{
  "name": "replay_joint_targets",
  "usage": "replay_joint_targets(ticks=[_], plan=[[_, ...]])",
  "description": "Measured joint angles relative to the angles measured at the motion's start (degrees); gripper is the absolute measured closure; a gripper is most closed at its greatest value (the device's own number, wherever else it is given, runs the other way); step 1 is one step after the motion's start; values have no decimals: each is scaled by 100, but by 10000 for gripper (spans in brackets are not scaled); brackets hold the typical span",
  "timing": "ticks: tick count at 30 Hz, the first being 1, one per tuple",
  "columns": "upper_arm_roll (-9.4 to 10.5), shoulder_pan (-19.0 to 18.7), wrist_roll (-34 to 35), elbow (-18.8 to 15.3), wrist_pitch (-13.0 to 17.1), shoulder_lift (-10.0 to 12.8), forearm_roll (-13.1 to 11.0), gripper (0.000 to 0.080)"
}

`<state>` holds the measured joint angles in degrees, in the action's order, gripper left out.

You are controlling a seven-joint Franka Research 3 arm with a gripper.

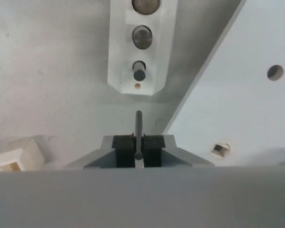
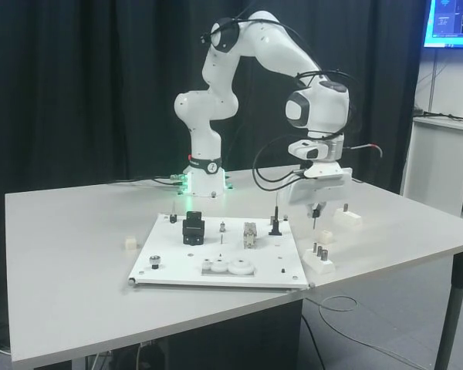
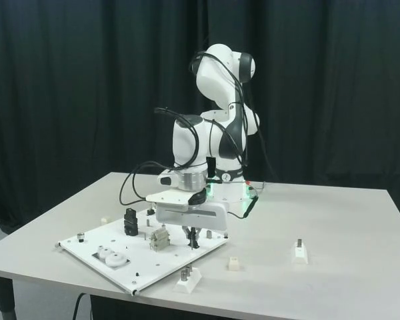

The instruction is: Insert round peg 1.

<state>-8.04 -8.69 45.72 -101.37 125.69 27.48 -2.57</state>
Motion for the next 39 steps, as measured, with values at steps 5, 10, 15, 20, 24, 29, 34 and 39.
replay_joint_targets(ticks=[5, 10, 15, 20, 24, 29, 34, 39], plan=[[-32, 0, 40, 25, -180, -71, 109, 768], [-118, 0, 180, 113, -453, -147, 151, 768], [-235, 0, 188, 226, -734, -222, 178, 768], [-342, 5, 133, 290, -1021, -326, 251, 768], [-403, 9, -76, 294, -1226, -426, 360, 768], [-466, 14, -301, 292, -1421, -517, 464, 768], [-516, 22, -403, 286, -1581, -574, 566, 768], [-587, 32, -582, 259, -1677, -626, 639, 768]])
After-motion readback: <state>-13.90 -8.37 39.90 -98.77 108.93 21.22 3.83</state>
